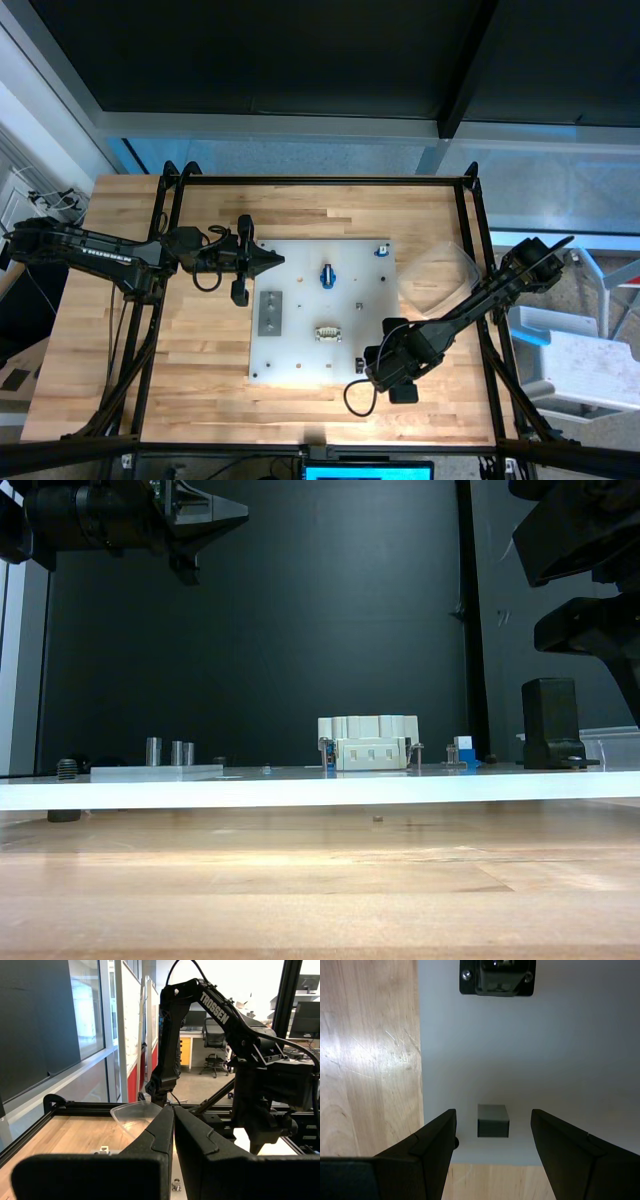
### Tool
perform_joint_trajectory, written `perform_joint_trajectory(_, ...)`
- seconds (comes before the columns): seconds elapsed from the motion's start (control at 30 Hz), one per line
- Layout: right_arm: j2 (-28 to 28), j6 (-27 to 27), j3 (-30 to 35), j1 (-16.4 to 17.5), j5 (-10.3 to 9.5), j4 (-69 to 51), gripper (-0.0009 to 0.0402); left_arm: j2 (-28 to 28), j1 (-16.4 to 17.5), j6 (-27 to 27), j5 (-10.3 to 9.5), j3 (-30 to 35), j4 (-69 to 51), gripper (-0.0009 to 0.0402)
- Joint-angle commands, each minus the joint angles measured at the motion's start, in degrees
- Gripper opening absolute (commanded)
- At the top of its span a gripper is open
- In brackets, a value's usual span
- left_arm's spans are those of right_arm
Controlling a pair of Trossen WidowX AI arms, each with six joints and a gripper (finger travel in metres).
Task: Pick the 16mm bar from the taskboard and place it in the container
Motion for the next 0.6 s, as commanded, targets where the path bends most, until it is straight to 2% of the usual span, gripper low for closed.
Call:
perform_joint_trajectory(0.03, 0.5, 0.04, 0.0, 0.0, -0.02, 0.37, 0.0208, 0.02, 0.02, 0.0, 0.0, 0.0, 0.0, 0.0)
perform_joint_trajectory(0.3, 0.59, 0.09, 0.0, 0.0, -0.02, 0.33, 0.0205, 0.02, 0.02, 0.0, 0.0, 0.0, 0.0, 0.0)
perform_joint_trajectory(0.6, 0.59, 0.09, 0.0, 0.0, -0.07, 0.26, 0.0125, 0.02, 0.02, 0.0, 0.0, 0.0, 0.0, 0.0)
